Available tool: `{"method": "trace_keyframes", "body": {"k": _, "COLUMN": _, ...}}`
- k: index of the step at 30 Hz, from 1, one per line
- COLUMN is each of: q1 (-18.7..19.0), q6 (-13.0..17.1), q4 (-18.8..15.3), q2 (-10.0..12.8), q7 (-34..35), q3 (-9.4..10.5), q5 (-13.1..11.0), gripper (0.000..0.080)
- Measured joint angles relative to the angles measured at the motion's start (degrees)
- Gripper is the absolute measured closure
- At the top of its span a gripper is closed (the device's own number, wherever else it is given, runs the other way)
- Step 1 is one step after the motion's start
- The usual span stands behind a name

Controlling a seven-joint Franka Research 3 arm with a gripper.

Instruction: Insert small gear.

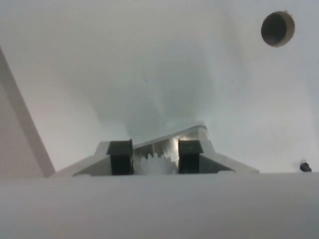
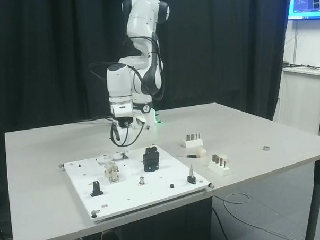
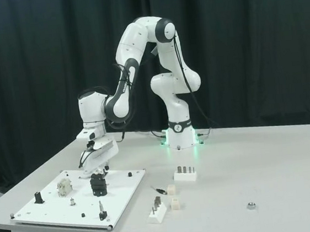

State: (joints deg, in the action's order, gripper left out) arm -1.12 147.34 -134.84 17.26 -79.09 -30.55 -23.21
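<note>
Gripper (image 1: 154,158) closed narrowly on the small gear (image 1: 155,162), whose white teeth show between the black pads (image 1: 120,157). The gear hangs above the far edge of the white board (image 2: 152,192), near a white gear (image 2: 109,155) already seated there; the insertion axis is judged vertical, straight below the fingers. The wrist view alone shows the grasp and a dark hole (image 1: 277,29) in the board, well apart from the gear. The room views show the arm's height over the board, but not the gear.
</note>
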Motion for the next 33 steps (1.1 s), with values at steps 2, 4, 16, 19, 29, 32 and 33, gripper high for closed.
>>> {"method": "trace_keyframes", "body": {"k": 2, "q1": 0.0, "q6": 0.0, "q4": 0.0, "q2": 0.0, "q7": 0.0, "q3": 0.00, "q5": -0.4, "gripper": 0.0611}}
{"method": "trace_keyframes", "body": {"k": 4, "q1": -0.1, "q6": 0.0, "q4": 0.0, "q2": 0.1, "q7": 0.0, "q3": -0.03, "q5": -0.9, "gripper": 0.0611}}
{"method": "trace_keyframes", "body": {"k": 16, "q1": -0.1, "q6": 0.1, "q4": 0.0, "q2": 0.3, "q7": 0.2, "q3": -0.05, "q5": -2.5, "gripper": 0.0611}}
{"method": "trace_keyframes", "body": {"k": 19, "q1": -0.1, "q6": 0.3, "q4": 0.0, "q2": 0.5, "q7": 0.2, "q3": -0.03, "q5": -2.7, "gripper": 0.0611}}
{"method": "trace_keyframes", "body": {"k": 29, "q1": 0.1, "q6": 0.9, "q4": 0.1, "q2": 1.2, "q7": 0.1, "q3": 0.08, "q5": -3.3, "gripper": 0.0611}}
{"method": "trace_keyframes", "body": {"k": 32, "q1": 0.1, "q6": 0.9, "q4": 0.1, "q2": 1.2, "q7": 0.6, "q3": 0.02, "q5": -3.9, "gripper": 0.0611}}
{"method": "trace_keyframes", "body": {"k": 33, "q1": 0.1, "q6": 0.9, "q4": 0.1, "q2": 1.2, "q7": 1.1, "q3": 0.00, "q5": -4.1, "gripper": 0.0611}}
